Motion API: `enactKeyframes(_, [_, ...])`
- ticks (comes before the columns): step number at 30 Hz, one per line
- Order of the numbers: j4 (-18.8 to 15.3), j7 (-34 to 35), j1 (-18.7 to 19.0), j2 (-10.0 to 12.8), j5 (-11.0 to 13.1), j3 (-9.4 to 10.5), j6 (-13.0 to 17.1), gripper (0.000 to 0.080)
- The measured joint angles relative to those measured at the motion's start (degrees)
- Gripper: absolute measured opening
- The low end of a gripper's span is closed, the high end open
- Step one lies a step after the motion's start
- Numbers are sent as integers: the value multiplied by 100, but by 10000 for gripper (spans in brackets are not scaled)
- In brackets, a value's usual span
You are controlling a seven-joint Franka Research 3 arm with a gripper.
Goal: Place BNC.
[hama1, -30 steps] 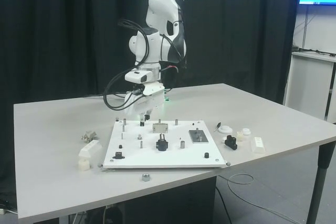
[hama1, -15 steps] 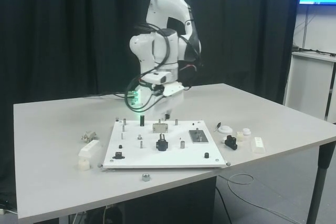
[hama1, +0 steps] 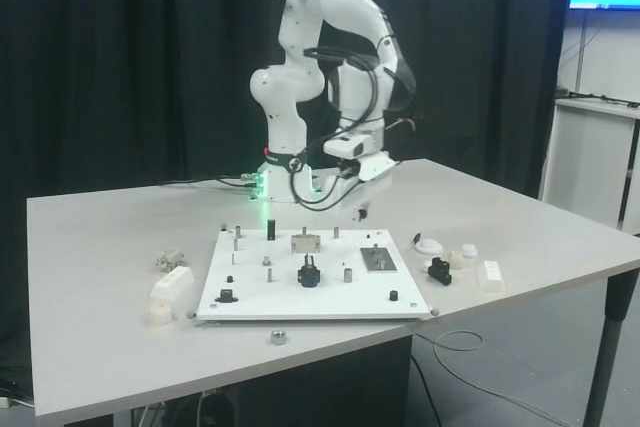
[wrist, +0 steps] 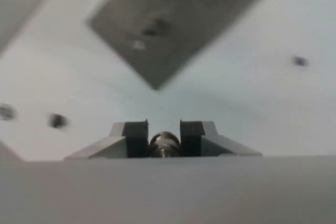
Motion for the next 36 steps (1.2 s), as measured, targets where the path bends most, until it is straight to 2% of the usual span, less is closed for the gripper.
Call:
enactKeyframes(7, [-226,561,510,-144,0,40,14,125])
enactKeyframes(13, [-364,1098,890,-221,0,180,120,125])
enactKeyframes(19, [-467,1663,1230,-252,0,408,330,125])
enactKeyframes(29, [-522,2725,1705,-248,-4,916,633,125])
enactKeyframes(36, [-580,3381,1993,-173,-71,1181,974,125])
